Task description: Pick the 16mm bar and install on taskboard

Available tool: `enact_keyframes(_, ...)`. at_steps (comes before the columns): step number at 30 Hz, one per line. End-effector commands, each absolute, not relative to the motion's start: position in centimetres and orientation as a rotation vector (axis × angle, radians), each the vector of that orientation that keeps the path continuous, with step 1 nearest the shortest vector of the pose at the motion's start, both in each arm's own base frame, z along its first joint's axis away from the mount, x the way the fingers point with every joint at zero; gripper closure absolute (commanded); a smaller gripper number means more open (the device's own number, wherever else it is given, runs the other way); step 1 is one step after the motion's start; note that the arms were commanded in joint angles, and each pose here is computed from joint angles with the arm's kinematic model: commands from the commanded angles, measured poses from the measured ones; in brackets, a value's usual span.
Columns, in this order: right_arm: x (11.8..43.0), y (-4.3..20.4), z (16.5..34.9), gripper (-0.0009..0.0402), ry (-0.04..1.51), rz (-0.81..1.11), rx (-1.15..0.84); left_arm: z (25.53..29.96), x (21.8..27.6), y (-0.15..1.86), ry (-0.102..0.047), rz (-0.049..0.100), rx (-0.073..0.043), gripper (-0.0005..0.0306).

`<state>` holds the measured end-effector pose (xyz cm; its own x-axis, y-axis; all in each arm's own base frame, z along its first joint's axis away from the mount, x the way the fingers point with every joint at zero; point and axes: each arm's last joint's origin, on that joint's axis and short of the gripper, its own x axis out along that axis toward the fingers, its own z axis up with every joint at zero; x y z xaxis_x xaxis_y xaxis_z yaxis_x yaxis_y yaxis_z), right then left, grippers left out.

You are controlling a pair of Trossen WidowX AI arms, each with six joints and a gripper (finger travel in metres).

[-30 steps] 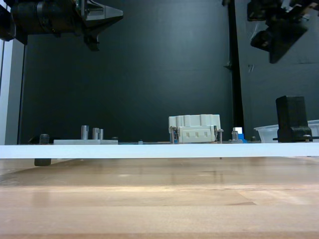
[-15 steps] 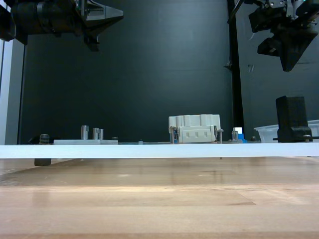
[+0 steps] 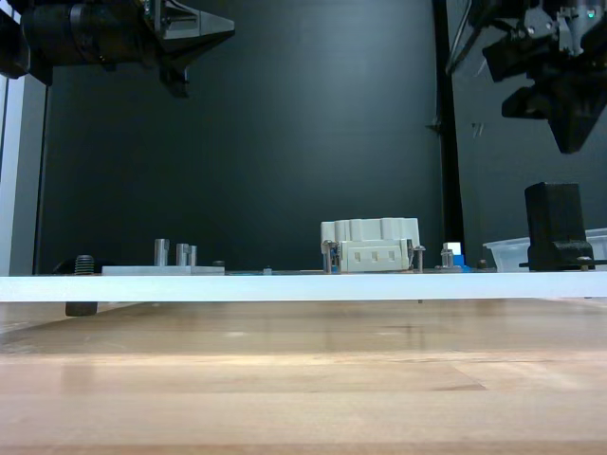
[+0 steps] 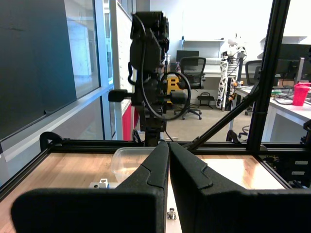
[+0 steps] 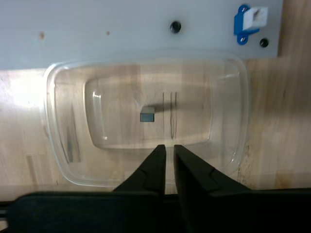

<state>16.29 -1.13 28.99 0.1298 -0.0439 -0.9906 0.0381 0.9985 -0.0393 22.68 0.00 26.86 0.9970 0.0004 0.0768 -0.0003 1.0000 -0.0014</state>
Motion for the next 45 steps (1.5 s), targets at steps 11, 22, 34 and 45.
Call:
enact_keyframes(11,16.6,-0.5,25.6,0.0221,1.452,-0.061,-0.023,26.86,22.68,0.00,-0.077,0.000,-0.001,0.0300)
enact_keyframes(22,16.5,0.4,23.2,0.0182,1.455,-0.058,-0.031,26.86,22.68,0.00,-0.077,0.000,-0.001,0.0300)
enact_keyframes(34,17.6,0.7,21.1,0.0182,1.475,-0.056,-0.031,26.86,22.68,0.00,-0.077,0.000,-0.001,0.0300)
enact_keyframes(45,17.4,1.0,20.5,0.0182,1.481,-0.049,-0.036,26.86,22.68,0.00,-0.077,0.000,-0.001,0.0300)
